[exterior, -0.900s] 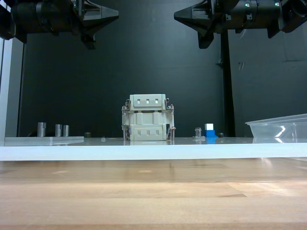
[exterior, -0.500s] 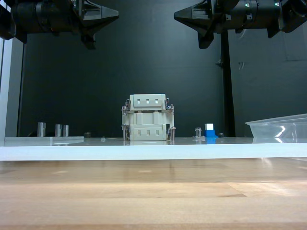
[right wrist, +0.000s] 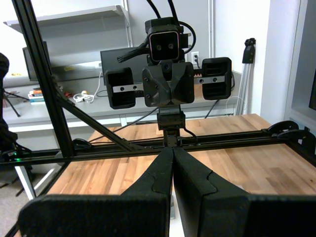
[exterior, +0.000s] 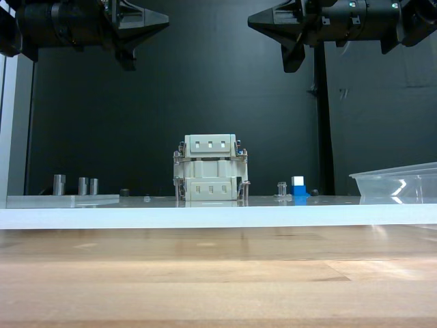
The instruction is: Remove the HAN10-E connector and place it in the container
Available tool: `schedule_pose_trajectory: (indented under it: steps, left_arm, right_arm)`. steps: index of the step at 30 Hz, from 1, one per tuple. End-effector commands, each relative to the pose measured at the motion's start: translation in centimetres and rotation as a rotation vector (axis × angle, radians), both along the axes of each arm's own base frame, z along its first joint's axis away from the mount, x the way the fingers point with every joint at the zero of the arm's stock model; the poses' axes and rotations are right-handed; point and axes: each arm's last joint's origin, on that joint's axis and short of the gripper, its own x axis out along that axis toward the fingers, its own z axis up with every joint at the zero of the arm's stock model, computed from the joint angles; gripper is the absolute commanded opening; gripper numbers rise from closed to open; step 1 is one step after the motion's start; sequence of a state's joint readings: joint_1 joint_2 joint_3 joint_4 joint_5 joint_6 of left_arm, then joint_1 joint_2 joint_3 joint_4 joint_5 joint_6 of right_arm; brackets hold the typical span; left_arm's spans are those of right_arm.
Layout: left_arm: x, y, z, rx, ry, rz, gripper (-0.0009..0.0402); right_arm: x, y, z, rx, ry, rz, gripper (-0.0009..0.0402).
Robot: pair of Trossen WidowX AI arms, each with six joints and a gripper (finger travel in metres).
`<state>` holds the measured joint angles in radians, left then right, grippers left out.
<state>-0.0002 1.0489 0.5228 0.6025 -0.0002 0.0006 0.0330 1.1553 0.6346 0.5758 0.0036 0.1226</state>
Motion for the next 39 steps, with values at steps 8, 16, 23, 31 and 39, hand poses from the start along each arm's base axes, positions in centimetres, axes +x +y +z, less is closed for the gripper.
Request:
schedule_pose_trajectory:
  steps: [8,16,23,31,39]
  left_arm:
    - [0.0,0.0,0.0,0.000,0.000,0.000,0.0000]
    - [0.0,0.0,0.0,0.000,0.000,0.000,0.0000]
    - [0.0,0.0,0.0,0.000,0.000,0.000,0.0000]
    - [0.0,0.0,0.0,0.000,0.000,0.000,0.0000]
    - [0.0,0.0,0.0,0.000,0.000,0.000,0.0000]
  right_arm:
    - [2.0,0.4,4.2,-0.062,0.272,0.024,0.0000]
    - [4.4,2.3,6.2,-0.086,0.588,0.085,0.0000]
    - [6.8,3.9,7.3,-0.093,0.784,0.117,0.0000]
    - [9.0,5.1,8.0,-0.093,0.895,0.124,0.0000]
    - [10.6,6.2,7.5,-0.093,0.990,0.132,0.0000]
